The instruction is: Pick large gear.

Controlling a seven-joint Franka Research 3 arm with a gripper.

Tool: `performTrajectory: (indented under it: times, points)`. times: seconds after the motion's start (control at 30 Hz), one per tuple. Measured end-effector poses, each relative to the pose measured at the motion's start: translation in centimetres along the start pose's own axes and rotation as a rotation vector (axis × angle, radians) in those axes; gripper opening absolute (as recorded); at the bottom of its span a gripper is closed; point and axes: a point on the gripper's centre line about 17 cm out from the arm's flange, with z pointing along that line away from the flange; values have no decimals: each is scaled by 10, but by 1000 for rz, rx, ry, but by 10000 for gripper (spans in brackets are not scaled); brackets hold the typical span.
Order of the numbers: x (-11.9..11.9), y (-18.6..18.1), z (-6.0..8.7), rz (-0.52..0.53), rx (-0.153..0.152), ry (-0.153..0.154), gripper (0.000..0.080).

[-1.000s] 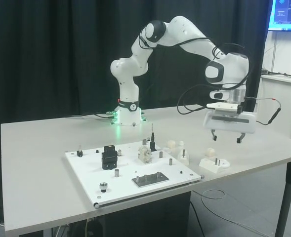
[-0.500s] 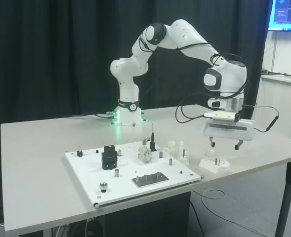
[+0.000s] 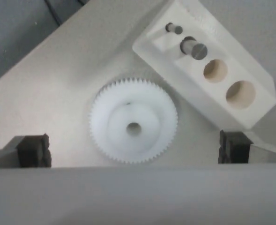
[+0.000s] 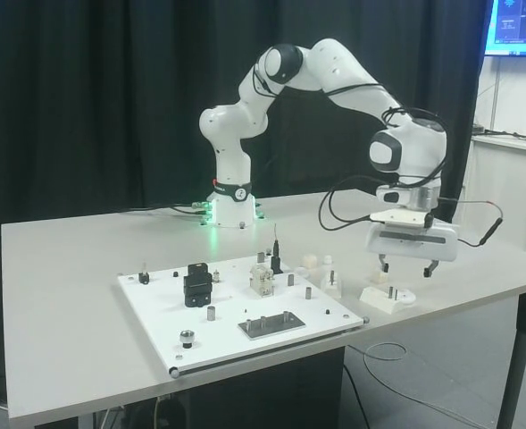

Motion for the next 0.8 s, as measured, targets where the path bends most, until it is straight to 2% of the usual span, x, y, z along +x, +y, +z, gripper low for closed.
performTrajectory:
  times: [0.2,0.43,0.8]
  points:
    - [-3,-4,8,4,6,-2,800]
    - [-3,-8,15,14,15,9,800]
    - [-6,-6,26,14,16,15,800]
